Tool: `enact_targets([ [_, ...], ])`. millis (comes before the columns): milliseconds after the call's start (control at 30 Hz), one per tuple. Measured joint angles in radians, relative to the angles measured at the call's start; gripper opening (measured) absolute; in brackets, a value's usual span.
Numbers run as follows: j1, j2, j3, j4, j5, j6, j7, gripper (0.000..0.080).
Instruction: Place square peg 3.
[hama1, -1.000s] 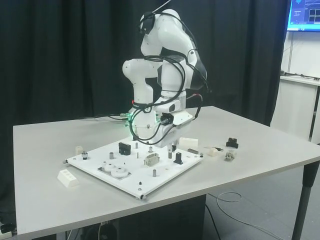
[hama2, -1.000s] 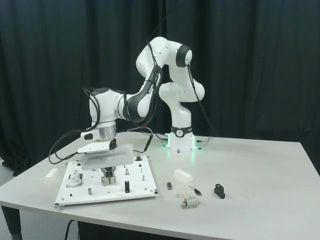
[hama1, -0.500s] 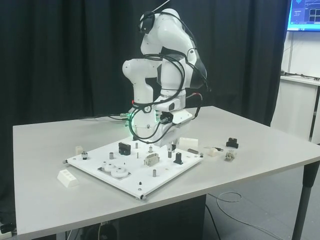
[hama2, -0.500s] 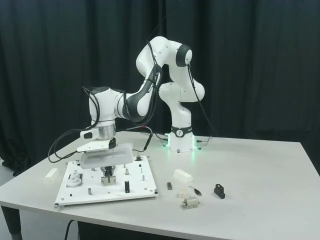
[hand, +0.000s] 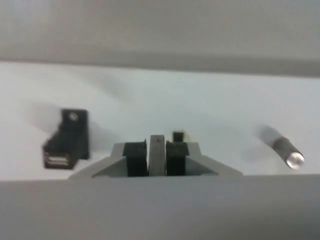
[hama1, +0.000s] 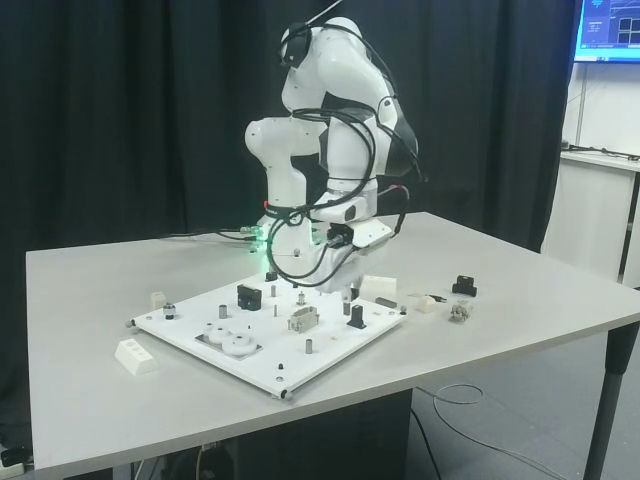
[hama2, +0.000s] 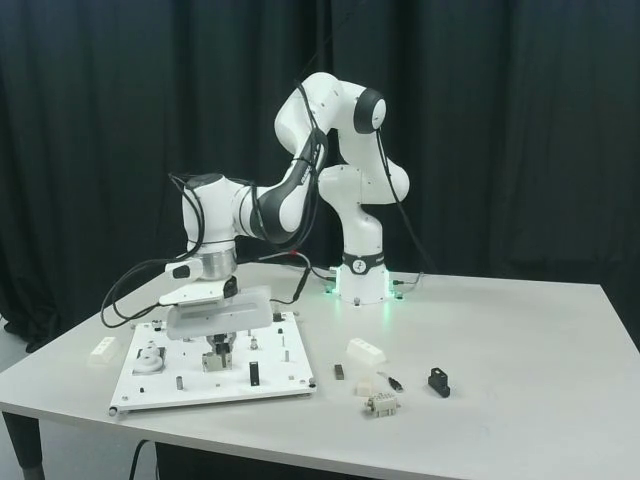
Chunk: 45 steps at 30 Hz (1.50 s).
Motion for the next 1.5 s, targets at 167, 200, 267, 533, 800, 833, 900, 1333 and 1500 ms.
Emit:
enact_targets([
  [167,0.021,-0.006,0.01,-0.001,0.022,-0.011,0.0,0.0076],
  [200,0.027,-0.008,0.011,-0.001,0.026,-0.012,0.0,0.0076],
  [267,0.042,-0.011,0.013,-0.003,0.034,-0.012,0.0,0.0076],
  [533,0.115,-0.013,0.014,-0.012,0.067,-0.008,0.002,0.0076],
  [800,0.192,-0.01,0.015,-0.053,0.071,0.06,0.038,0.0076],
  [833,0.2,-0.009,0.015,-0.059,0.071,0.072,0.043,0.0076],
  [900,0.217,-0.006,0.015,-0.072,0.071,0.099,0.05,0.0076],
  [1333,0.276,0.031,0.015,-0.116,0.069,0.201,0.083,0.0076],
  [1500,0.286,0.044,0.015,-0.116,0.069,0.206,0.094,0.0076],
])
